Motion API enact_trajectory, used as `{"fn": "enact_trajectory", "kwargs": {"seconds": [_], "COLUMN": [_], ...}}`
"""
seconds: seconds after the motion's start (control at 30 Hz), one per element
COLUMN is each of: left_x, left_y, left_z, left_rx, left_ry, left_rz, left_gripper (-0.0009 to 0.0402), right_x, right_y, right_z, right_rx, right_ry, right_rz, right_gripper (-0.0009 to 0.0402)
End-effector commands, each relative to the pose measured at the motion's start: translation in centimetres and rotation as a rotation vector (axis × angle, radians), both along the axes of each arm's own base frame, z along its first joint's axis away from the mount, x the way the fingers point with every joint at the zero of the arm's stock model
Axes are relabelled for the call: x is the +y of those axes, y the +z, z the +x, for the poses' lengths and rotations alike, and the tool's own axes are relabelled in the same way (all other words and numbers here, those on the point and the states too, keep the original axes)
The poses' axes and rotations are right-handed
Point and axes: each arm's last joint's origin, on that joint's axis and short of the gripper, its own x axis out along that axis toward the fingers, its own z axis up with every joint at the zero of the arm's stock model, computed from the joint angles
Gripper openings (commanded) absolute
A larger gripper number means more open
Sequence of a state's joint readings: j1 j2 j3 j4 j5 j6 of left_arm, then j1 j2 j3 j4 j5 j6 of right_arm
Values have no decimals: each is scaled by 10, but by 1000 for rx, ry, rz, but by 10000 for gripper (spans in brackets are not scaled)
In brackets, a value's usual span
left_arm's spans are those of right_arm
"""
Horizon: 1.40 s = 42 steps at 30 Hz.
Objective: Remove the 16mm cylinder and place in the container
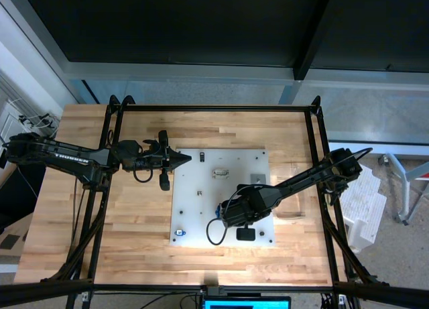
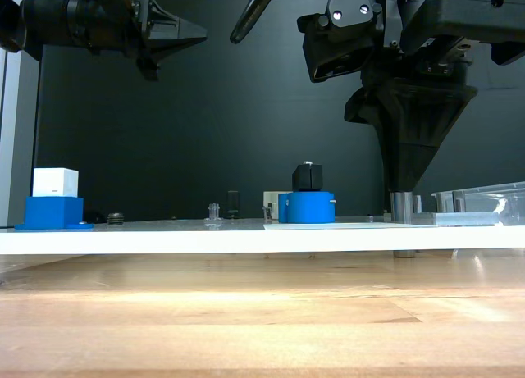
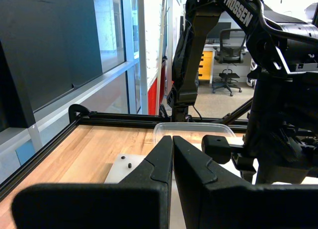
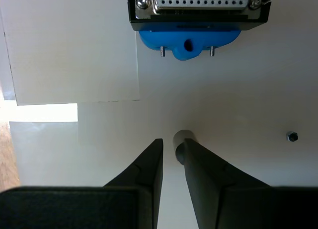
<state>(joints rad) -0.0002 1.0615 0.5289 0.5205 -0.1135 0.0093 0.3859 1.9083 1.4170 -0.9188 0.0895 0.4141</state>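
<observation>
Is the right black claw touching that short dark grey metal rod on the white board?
Cannot tell. In the low view the right gripper reaches the top of the short dark grey metal rod, no plain gap. Left gripper hangs shut, high above.

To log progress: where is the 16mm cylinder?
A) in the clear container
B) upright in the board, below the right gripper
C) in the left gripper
B: the 16mm cylinder stands in the board under the right gripper, while the left gripper hangs shut above the board's left edge.
</observation>
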Motion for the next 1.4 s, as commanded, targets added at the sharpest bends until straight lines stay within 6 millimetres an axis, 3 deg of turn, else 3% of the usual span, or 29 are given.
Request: {"fn": "enact_trajectory", "kwargs": {"seconds": [0.03,0.33,1.13,1.4], "left_x": [0,0,0,0], "left_y": [0,0,0,0], "left_z": [0,0,0,0], "left_rx": [-1,-1,0,0], "left_ry": [0,0,0,0], "left_rz": [0,0,0,0], "left_gripper": [0,0,0,0], "right_x": [1,1,0,-2], "right_y": [-1,-1,0,24], "right_z": [0,0,0,-5], "right_rx": [5,2,-1,-39], "right_ry": [2,2,2,2], "right_rz": [10,10,5,28], "right_gripper": [36,-2,0,0]}}
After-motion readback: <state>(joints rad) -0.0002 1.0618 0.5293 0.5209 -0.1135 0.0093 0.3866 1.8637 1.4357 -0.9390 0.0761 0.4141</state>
